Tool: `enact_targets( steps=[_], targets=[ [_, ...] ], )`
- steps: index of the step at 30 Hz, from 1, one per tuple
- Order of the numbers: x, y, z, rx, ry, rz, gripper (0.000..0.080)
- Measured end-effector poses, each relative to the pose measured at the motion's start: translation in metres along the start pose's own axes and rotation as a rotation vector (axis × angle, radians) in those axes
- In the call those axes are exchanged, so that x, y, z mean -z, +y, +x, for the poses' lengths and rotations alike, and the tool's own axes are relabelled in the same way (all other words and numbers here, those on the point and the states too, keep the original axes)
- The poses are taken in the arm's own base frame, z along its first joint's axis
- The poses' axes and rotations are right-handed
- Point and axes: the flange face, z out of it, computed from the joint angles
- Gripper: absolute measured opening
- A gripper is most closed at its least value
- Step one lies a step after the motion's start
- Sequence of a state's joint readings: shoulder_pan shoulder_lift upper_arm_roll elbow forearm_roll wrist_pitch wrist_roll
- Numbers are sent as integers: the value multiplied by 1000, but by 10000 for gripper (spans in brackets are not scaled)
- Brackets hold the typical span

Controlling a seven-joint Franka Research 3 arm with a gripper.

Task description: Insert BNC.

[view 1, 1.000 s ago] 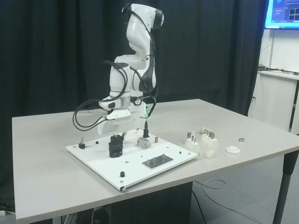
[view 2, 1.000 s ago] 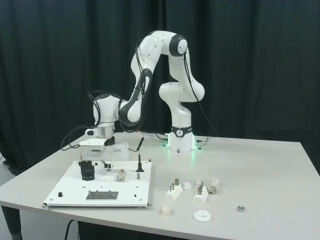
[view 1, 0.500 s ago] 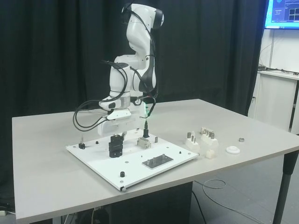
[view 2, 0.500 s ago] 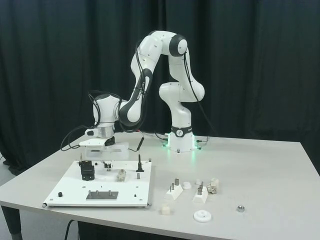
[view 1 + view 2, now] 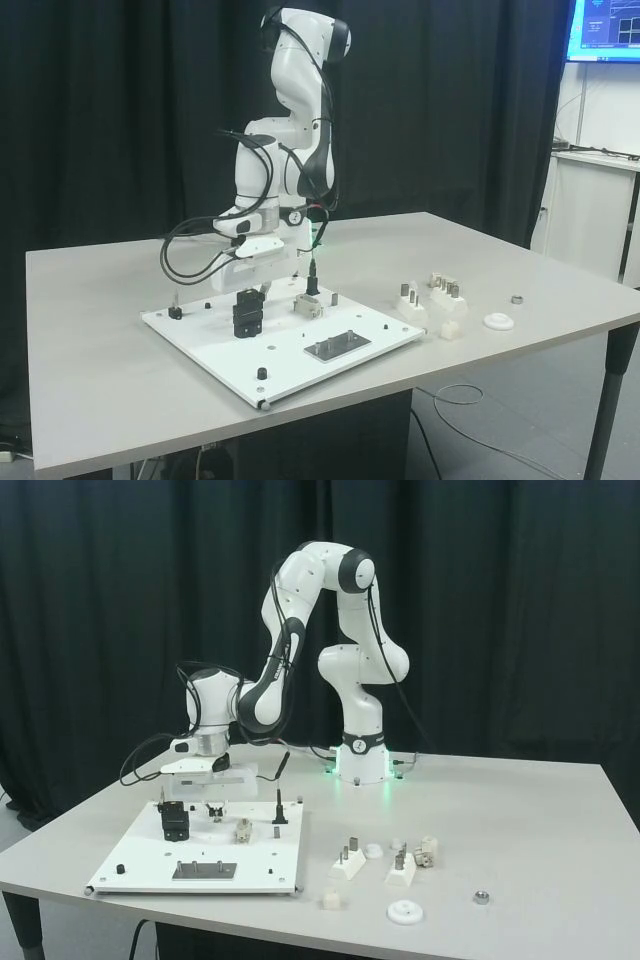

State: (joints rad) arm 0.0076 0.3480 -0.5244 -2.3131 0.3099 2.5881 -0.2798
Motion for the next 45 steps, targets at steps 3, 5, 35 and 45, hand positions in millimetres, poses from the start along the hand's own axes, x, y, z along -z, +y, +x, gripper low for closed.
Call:
enact_targets(
  steps=[3, 5, 35, 45],
  targets=[
    [0, 0, 0, 20, -1, 0, 125],
    [0, 0, 0, 34, -2, 1, 125],
    [-6, -2, 2, 185, -13, -7, 125],
    [-5, -1, 2, 184, -20, -2, 125]
  ],
)
